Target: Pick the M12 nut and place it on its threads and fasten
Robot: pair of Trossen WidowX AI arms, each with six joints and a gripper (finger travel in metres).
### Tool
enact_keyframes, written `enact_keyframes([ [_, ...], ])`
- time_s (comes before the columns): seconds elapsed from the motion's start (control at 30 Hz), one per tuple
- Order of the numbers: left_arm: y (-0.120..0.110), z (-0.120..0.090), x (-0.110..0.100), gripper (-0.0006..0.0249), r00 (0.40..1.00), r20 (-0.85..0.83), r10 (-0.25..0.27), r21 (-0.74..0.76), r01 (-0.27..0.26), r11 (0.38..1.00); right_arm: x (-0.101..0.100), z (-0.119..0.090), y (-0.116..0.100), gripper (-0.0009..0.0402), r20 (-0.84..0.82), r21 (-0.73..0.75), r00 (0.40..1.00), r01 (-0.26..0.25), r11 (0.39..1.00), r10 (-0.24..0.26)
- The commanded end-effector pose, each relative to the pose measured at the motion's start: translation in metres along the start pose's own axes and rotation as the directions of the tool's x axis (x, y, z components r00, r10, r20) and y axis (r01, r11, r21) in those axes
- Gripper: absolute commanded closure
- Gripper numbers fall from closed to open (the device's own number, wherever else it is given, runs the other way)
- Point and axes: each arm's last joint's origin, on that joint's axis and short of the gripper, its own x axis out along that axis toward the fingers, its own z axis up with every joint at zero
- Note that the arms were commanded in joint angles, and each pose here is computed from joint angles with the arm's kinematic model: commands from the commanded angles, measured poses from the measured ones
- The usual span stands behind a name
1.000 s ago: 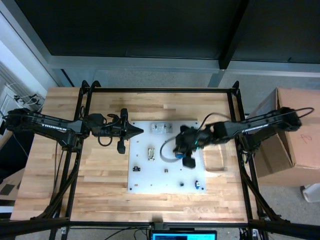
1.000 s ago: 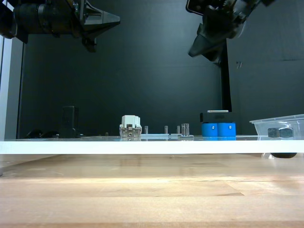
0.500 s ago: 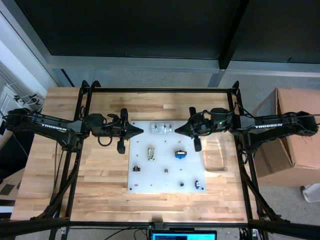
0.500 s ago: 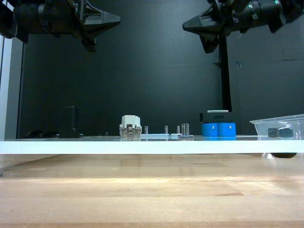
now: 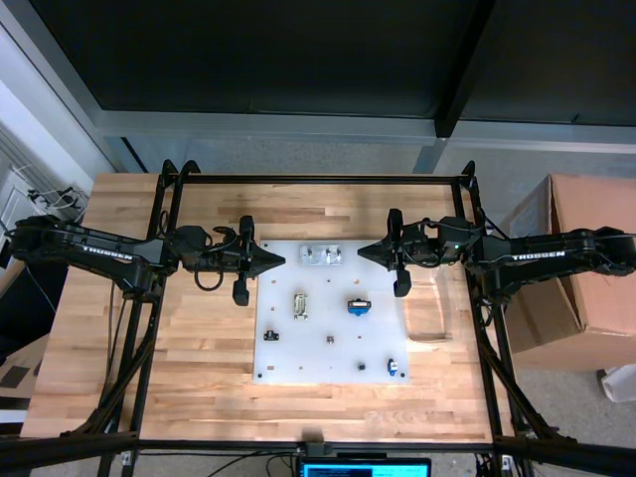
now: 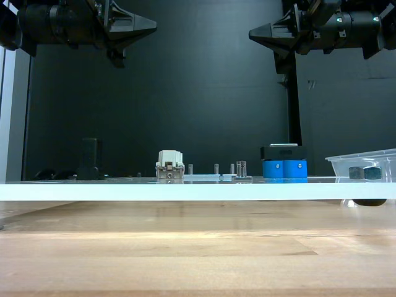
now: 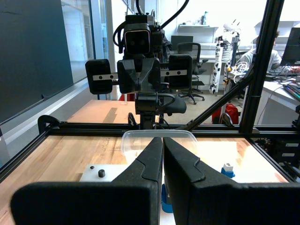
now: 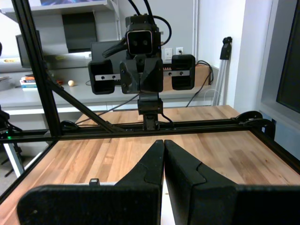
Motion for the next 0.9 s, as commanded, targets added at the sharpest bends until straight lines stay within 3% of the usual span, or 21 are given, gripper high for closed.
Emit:
enact_keyframes([
  [0.03,0.0,-0.0001,0.0001,0.0243,1.0,0.0,0.0,0.0,0.0,1.0,0.0002,0.0004,0.0001,0.0393,0.0,0.001,1.0,-0.001,1.0,0.001],
  [0.9,0.0001,-0.0001,0.0001,0.0243,1.0,0.0,0.0,0.0,0.0,1.0,0.0003,-0.0032,-0.0002,0.0393,-0.037,0.004,0.999,0.003,1.0,-0.002],
])
